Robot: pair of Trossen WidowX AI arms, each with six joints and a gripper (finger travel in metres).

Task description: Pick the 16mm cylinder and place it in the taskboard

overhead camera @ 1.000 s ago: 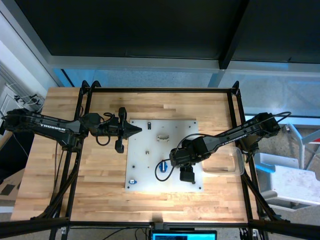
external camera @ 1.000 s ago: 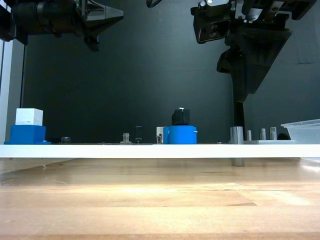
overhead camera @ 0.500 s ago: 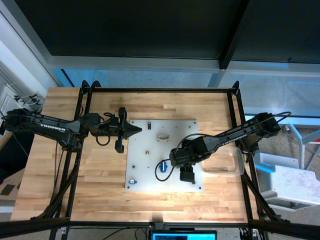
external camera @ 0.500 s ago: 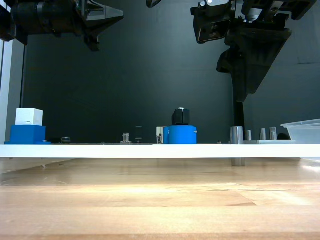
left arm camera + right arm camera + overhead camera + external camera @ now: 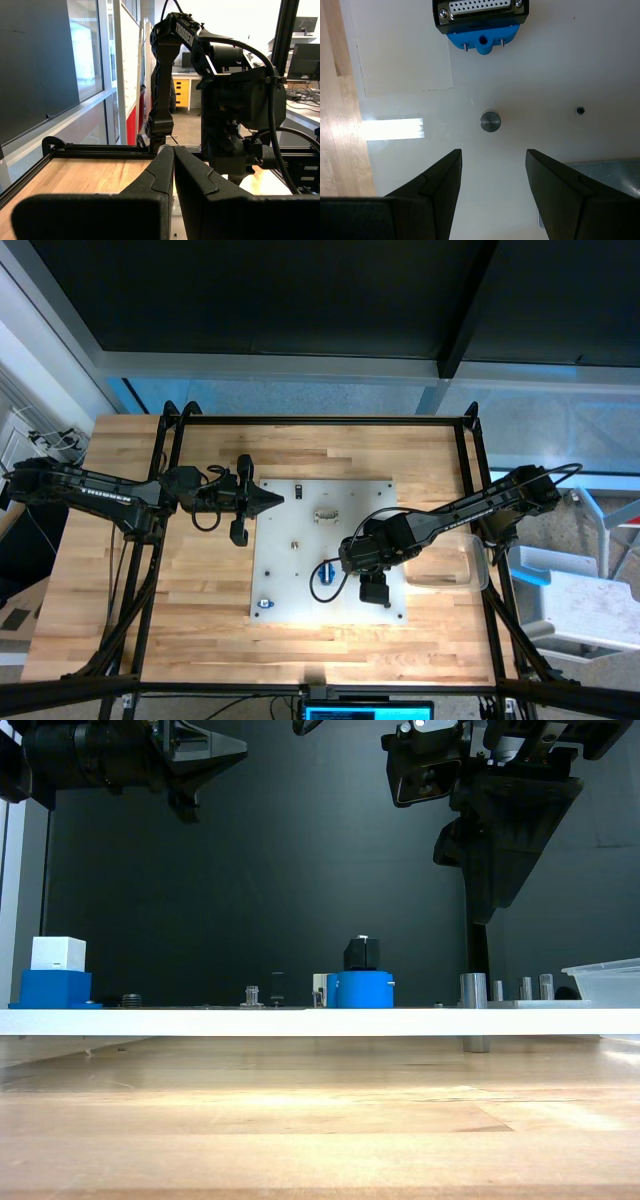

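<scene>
The 16mm cylinder (image 5: 490, 121) stands upright in the white taskboard (image 5: 400, 55), showing its round grey top, apart from both fingers. My right gripper (image 5: 492, 152) hangs open straight above it, empty. In the low view the cylinder (image 5: 473, 990) pokes through the taskboard (image 5: 200, 1020) under the right gripper (image 5: 478, 920). From above, the right gripper (image 5: 350, 552) is over the middle of the taskboard (image 5: 295, 585). My left gripper (image 5: 270, 498) is shut and empty, hovering high by the board's left edge, also seen as the left gripper (image 5: 173, 148).
A blue connector (image 5: 480, 22) sits on the board just beyond the cylinder, and a grey metal block (image 5: 602, 175) lies beside it. A clear plastic bin (image 5: 450, 575) stands right of the board. Small pegs (image 5: 525, 987) and a blue-and-white block (image 5: 57, 975) rise from the board.
</scene>
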